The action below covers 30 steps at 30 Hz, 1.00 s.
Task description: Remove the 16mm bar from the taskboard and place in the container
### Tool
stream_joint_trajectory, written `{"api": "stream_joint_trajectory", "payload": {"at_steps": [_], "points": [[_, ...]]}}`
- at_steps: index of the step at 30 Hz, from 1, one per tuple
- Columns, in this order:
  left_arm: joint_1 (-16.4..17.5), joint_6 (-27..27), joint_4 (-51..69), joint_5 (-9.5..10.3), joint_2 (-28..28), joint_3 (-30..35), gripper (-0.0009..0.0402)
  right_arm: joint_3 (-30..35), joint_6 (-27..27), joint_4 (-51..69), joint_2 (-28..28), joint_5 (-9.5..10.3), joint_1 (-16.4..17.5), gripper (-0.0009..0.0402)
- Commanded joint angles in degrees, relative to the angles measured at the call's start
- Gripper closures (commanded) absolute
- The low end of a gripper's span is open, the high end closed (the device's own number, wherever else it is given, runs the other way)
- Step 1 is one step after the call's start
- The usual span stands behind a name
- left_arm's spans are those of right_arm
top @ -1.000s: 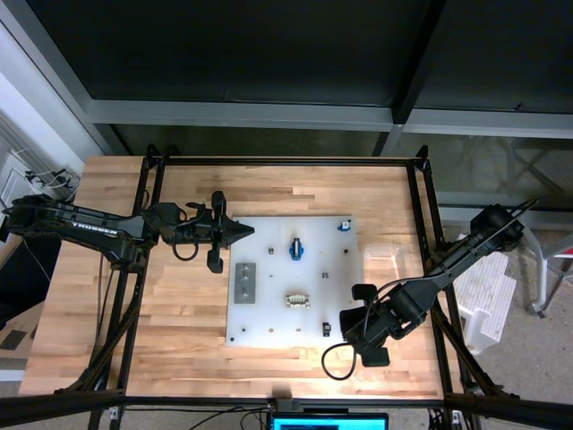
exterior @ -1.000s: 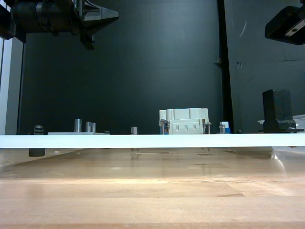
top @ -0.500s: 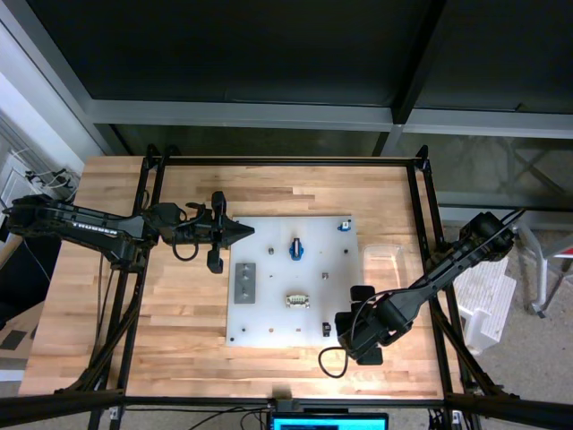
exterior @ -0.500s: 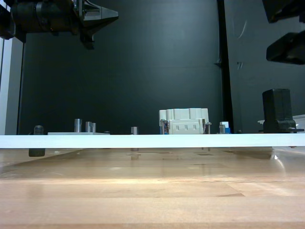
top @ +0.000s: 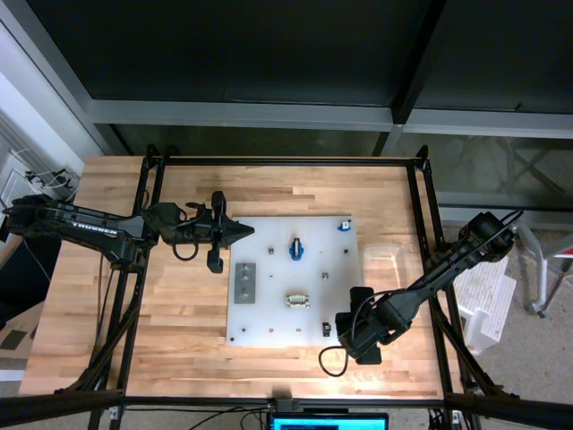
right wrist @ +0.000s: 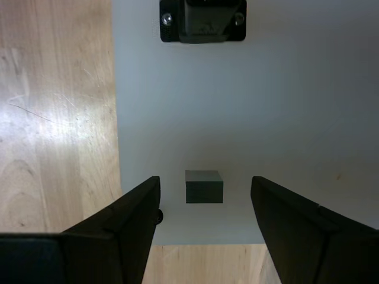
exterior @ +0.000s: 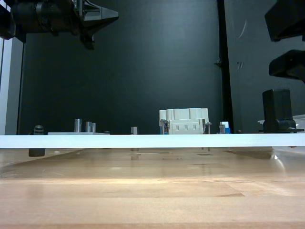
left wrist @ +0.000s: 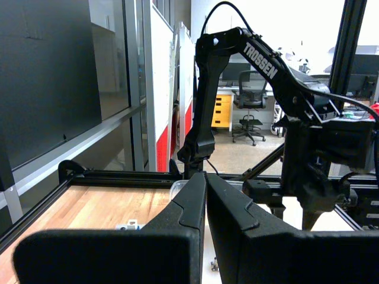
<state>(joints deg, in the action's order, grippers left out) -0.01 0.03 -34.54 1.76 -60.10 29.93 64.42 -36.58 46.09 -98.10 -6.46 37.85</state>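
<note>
Jaws of the right gripper (right wrist: 205, 178) stand apart, pointing down, with the 16mm bar (right wrist: 204, 187) between them, untouched, on the taskboard (right wrist: 284, 118) just inside its edge. Past the bar I see a black bolted fixture (right wrist: 203, 21). Well beyond those jaws sits the container (top: 385, 257). Across the board, my left gripper (left wrist: 205, 189) hangs with its 2 jaws pressed together, gripping nothing.

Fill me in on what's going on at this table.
The right end effector hangs open over the near right corner of the taskboard, fingers either side of a small grey square piece, not yet gripping it. The left end effector is shut, parked above the board's far left edge. The container sits beside the board's right edge.
</note>
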Motion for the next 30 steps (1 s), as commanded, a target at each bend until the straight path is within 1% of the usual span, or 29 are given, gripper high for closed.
{"api": "stream_joint_trajectory", "payload": {"at_steps": [1,3,5,6,13,16,21,30], "points": [[0.02,-0.02,0.00,-0.02,-0.02,0.02,0.0393,-0.46,-0.04,-0.44,0.04,-0.09,0.07,0.0216],[0.02,0.00,0.00,-0.02,-0.02,0.02,0.0393,-0.66,-0.04,-0.57,0.04,-0.28,0.09,0.0237],[0.00,-0.02,0.00,-0.02,-0.02,0.02,0.0393,-0.68,-0.04,-0.57,0.04,-1.44,0.09,0.0262],[0.02,-0.02,0.00,-0.02,-0.02,0.02,0.0393,-0.66,-0.04,-0.59,0.07,-1.53,0.11,0.0275],[0.00,-0.02,0.00,-0.02,-0.02,0.02,0.0393,-0.55,0.00,-0.61,0.33,-1.49,0.17,0.0365],[0.02,0.00,0.00,-0.02,-0.02,0.02,0.0393,-0.55,0.00,-0.55,0.92,-1.40,0.17,0.0396],[0.00,0.00,0.00,-0.02,-0.02,0.02,0.0393,-0.55,0.00,-0.24,2.95,-1.33,0.17,0.0384],[0.00,0.00,0.00,-0.02,-0.02,0.02,0.0393,-0.52,0.02,0.96,10.34,-1.49,-0.04,0.0394]]}}
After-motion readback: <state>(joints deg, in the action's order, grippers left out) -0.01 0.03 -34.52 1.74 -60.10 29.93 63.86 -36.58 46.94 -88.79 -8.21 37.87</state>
